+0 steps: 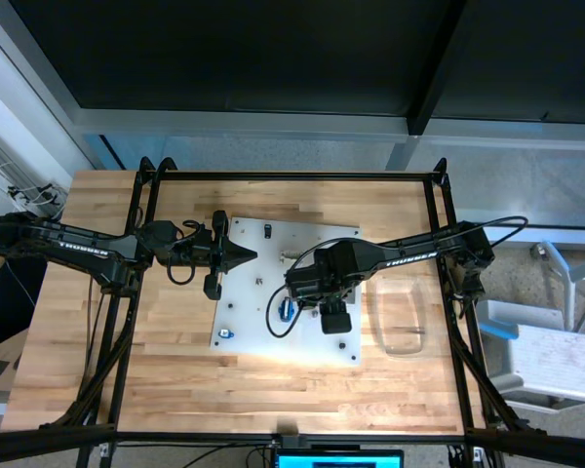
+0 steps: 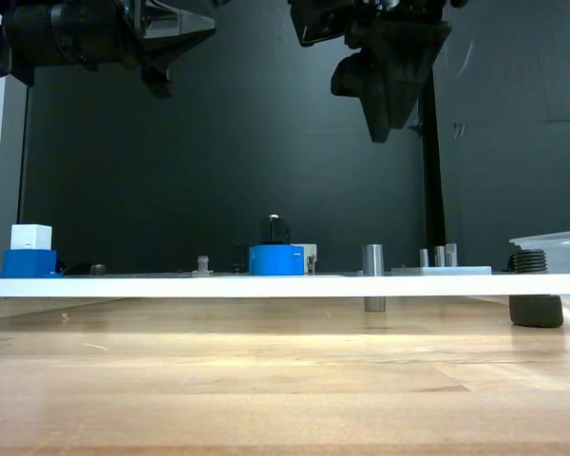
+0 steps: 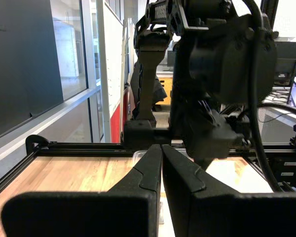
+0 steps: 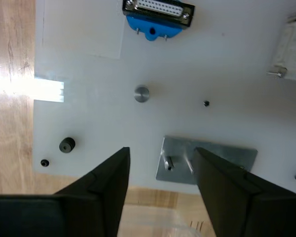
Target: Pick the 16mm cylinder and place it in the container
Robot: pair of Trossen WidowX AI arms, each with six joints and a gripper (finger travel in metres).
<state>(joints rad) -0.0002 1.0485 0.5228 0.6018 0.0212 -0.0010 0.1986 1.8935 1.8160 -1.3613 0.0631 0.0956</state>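
The 16mm cylinder (image 4: 141,94) is a small silver peg standing upright on the white task board (image 4: 79,74); in the low view the cylinder (image 2: 372,260) rises from the board's edge. My right gripper (image 4: 161,152) hangs open well above the board, with the peg beyond its fingertips and nothing between its fingers (image 4: 108,182). In the low view the right gripper (image 2: 385,119) points down almost over the peg. The clear container (image 1: 402,317) sits on the wood to the right of the board. My left gripper (image 3: 161,148) is shut and empty, held high over the board's left side (image 1: 242,255).
A grey metal plate with short pegs (image 4: 207,158) lies close under the right gripper. A black knob (image 4: 66,145), a blue connector (image 4: 155,17) and a blue round piece (image 2: 275,258) stand on the board. A blue and white block (image 2: 28,251) sits at its left end.
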